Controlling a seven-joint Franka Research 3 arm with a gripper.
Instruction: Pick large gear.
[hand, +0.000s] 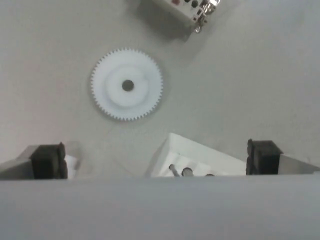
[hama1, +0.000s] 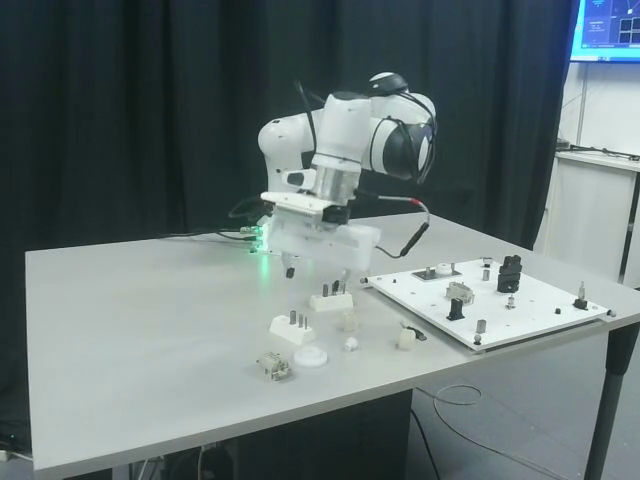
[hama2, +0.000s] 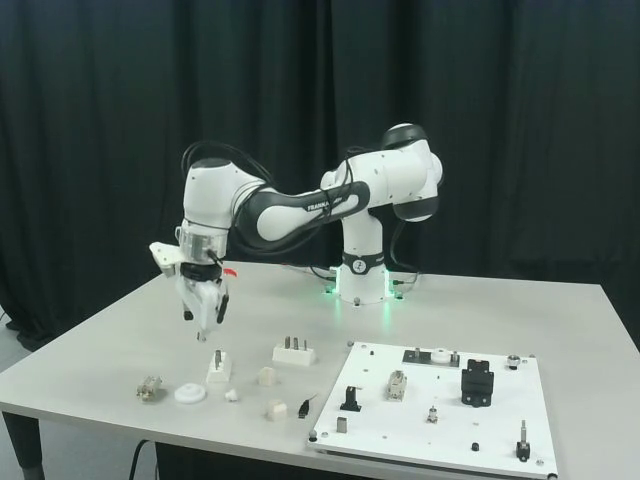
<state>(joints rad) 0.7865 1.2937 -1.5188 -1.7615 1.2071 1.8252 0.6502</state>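
One large gear (hand: 127, 84), two pin blocks (hama2: 218, 368)

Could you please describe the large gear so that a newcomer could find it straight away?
Look at the front edge of the grey table. The large gear lies flat there beside a small metal connector. It alone is a white toothed disc with a centre hole.

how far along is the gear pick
Done: the arm is positioned near the parts, with the large gear in the wrist view. In hand: nothing; the gripper is open, raised above the table. Left: centre over the gear, descend, close, lift.
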